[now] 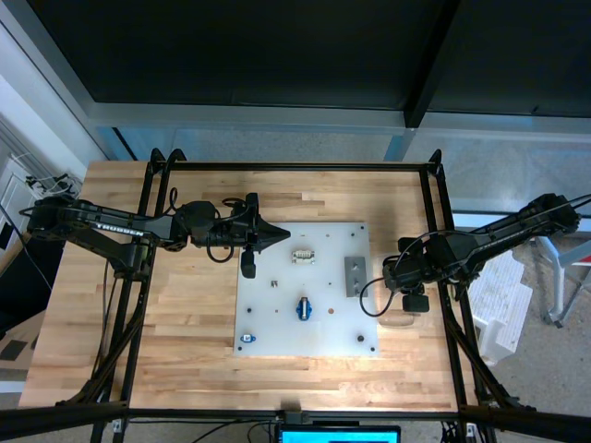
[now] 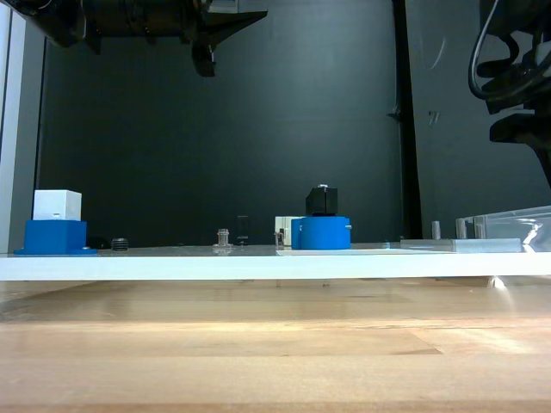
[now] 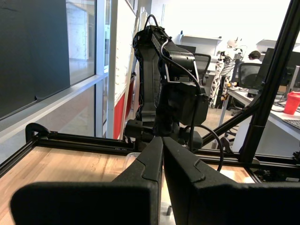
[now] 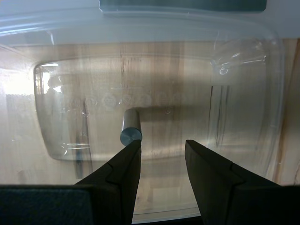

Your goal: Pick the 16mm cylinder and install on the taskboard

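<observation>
- 16mm cylinder (image 4: pixel 131 126) lying on its side in the clear tray (image 4: pixel 276 84), the only thing seen in it, one round end facing the right wrist camera.
- Tray (image 1: pixel 397 323) resting on the wooden table (image 1: pixel 175 369), just beside the right edge of the taskboard (image 1: pixel 277 318).
- Right gripper (image 4: pixel 161 144) hanging over the tray, jaws apart; cylinder close ahead of one fingertip (image 4: pixel 133 147), outside the gap.
- Left gripper (image 1: pixel 282 234) held high and level over the taskboard's far-left part, jaws pressed together.
- Grey block (image 1: pixel 355 275) near the board's right edge, blue connector (image 1: pixel 303 309) mid-board.
- Bare wood left of and nearer than the board; black frame (image 1: pixel 295 166) rails around the table.
</observation>
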